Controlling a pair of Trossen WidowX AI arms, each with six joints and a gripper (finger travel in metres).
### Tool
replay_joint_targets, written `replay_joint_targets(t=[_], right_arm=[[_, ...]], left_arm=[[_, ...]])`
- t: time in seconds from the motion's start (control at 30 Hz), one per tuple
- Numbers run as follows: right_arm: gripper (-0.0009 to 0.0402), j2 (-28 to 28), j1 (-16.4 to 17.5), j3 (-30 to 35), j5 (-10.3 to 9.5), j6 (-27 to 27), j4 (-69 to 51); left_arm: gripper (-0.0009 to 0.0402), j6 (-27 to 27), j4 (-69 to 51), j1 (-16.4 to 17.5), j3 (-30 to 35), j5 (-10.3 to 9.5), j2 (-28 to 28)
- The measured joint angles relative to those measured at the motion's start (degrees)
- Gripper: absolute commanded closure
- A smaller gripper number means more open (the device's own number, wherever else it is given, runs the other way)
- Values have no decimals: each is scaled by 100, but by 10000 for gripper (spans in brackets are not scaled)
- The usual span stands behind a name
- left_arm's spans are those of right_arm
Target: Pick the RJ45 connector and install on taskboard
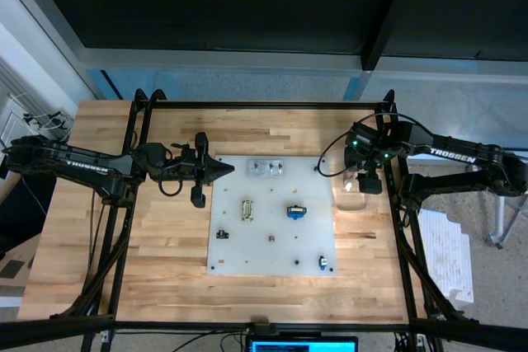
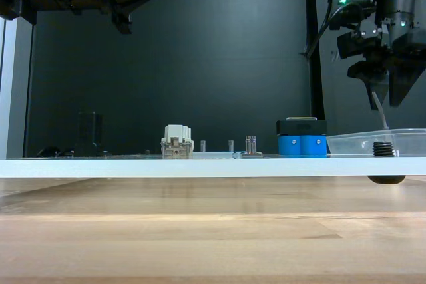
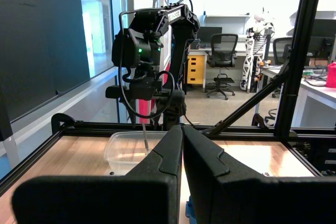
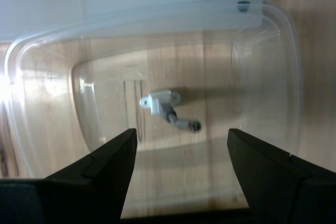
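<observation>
- My left gripper (image 1: 227,169) is pressed together with nothing in it. It hangs high above the left edge of the taskboard (image 1: 247,245), pointing inward, well apart from the part I have to fetch.
- The taskboard lies flat on the tabletop (image 1: 124,228) between my two arms. Its small mounted parts stand upright, and I cannot tell from here which of them takes the plug.
- Just beside the board's right edge sits a clear plastic tray (image 4: 52,77). The RJ45 connector (image 4: 160,100) lies on its floor near the middle, a white plug with a short dark stub of cable trailing off it, touching no wall.
- My right gripper (image 4: 181,132) is over that tray, pointing straight down with its fingers spread and empty, so the right arm is plainly the nearer one.
- The connector lies directly below the gap between those fingers. Its long axis runs at a slant, closer to the line my fingers close along than across it, so I judge a wrist turn is needed before descending.
</observation>
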Motion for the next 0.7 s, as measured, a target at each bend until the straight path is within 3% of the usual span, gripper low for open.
replay_joint_targets(t=[0.4, 0.7], right_arm=[[153, 15, 22, -428, -9, 22, 382], [153, 280, 26, -501, -11, -269, 706]], left_arm=[[393, 0, 2, 0, 0, 0, 0], [393, 0, 0, 0, 2, -2, 0]])
